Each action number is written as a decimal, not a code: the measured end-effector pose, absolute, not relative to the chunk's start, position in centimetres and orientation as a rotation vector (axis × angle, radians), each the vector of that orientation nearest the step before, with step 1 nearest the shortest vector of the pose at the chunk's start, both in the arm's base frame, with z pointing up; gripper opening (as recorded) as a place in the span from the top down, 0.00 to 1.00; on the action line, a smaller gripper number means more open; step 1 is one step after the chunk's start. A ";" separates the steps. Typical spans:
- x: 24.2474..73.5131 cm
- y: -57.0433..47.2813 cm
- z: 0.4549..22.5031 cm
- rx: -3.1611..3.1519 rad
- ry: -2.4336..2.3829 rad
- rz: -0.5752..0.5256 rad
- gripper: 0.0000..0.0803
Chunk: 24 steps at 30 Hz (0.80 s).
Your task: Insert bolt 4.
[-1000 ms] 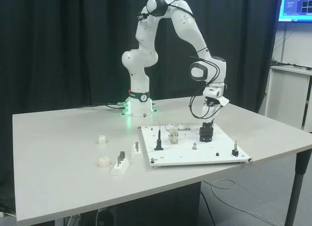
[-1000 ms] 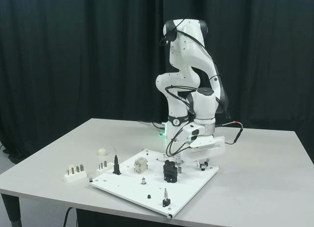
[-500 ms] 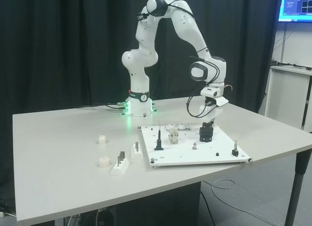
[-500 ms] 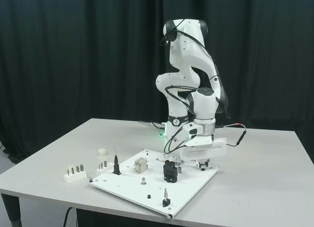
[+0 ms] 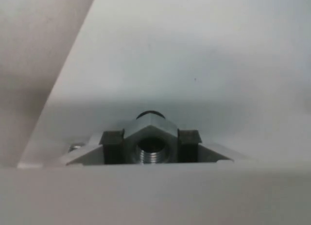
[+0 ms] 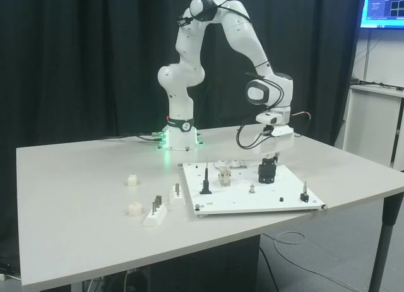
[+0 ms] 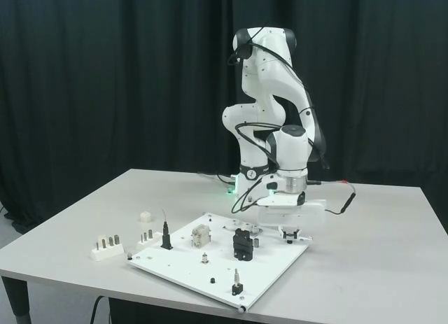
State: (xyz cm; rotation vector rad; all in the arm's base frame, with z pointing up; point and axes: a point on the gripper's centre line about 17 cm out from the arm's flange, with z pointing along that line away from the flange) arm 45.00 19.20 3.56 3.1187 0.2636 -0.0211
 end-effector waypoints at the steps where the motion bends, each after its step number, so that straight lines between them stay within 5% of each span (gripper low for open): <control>1: 45.0 19.2 3.6 3.121 0.234 -0.021 0.72; 24: 45.0 19.4 3.6 3.119 -0.450 -0.039 0.72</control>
